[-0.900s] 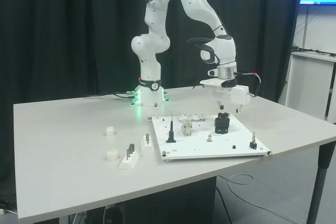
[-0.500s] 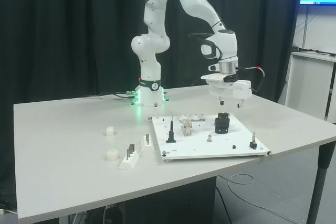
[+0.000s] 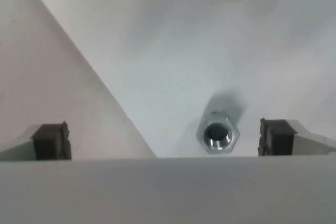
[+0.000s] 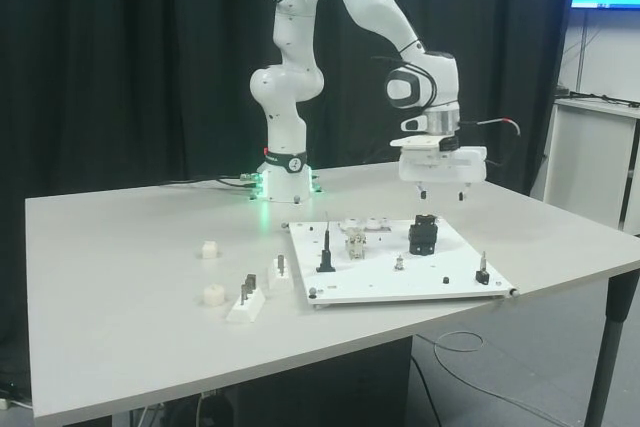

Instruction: Pick square peg 4.

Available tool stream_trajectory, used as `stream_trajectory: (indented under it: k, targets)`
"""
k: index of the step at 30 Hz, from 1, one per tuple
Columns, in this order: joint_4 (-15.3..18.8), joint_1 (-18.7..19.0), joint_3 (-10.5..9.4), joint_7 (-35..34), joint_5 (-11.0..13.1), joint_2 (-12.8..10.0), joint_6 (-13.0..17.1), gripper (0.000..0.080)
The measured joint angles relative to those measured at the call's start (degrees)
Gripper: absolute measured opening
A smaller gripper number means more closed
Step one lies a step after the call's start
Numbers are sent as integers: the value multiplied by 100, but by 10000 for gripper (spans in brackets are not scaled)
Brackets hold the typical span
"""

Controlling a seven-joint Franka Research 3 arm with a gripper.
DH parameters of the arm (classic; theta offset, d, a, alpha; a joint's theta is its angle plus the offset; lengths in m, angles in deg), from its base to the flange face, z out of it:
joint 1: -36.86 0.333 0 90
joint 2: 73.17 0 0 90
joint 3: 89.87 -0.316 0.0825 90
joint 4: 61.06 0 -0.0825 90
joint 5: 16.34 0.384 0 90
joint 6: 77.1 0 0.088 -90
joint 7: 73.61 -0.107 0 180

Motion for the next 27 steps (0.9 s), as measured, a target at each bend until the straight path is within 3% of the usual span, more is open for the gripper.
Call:
stream_trajectory:
  k: [9,27]
  targets:
    - [-5,-22,9,822,-243,18,25,800]
    - [-71,-309,12,1971,-247,20,55,800]
